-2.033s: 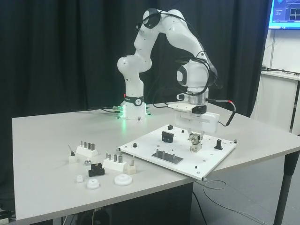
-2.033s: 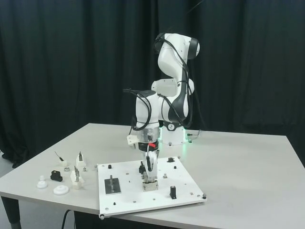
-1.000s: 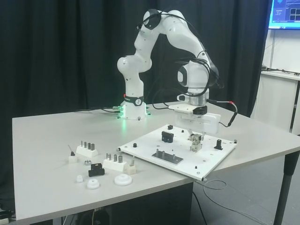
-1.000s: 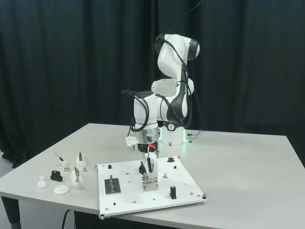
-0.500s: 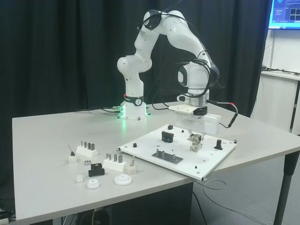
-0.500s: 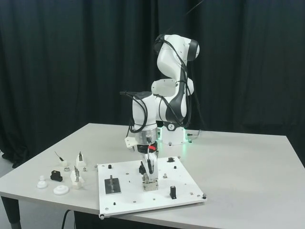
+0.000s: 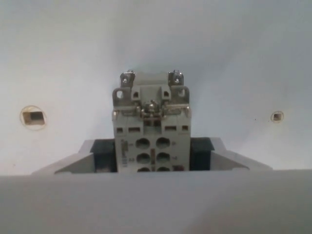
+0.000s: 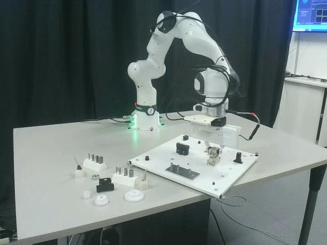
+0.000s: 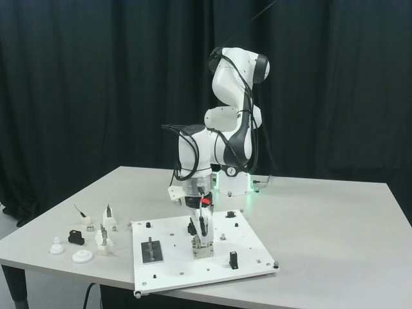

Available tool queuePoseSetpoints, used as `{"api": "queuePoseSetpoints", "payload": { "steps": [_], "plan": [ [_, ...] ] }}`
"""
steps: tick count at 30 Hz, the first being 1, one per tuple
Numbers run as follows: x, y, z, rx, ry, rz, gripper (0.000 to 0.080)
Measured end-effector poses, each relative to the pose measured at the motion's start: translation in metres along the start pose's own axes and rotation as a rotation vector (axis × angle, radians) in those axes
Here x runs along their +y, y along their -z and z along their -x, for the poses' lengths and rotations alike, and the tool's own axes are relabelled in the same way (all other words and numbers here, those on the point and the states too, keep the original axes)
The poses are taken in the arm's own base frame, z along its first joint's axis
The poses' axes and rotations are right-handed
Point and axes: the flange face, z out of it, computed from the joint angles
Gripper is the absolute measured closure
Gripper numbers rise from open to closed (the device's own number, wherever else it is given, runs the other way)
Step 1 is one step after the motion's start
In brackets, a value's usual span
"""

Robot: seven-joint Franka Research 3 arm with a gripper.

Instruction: Insert waterproof.

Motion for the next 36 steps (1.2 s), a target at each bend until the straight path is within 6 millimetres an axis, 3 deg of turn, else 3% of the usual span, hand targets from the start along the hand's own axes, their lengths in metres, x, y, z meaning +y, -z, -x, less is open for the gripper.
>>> {"api": "queuePoseSetpoints", "payload": {
  "steps": [9,10,19,20,36],
  "plan": [
    [-0.001,0.001,0.000,-0.001,-0.001,0.011,0.0492],
    [-0.001,0.002,-0.001,-0.001,-0.001,0.011,0.0291],
    [-0.008,0.011,-0.002,-0.006,-0.035,0.014,0.0291],
    [-0.008,0.012,-0.002,-0.007,-0.035,0.014,0.0021],
    [-0.020,0.034,0.007,-0.018,-0.033,0.010,0.0007]
  ]
}}
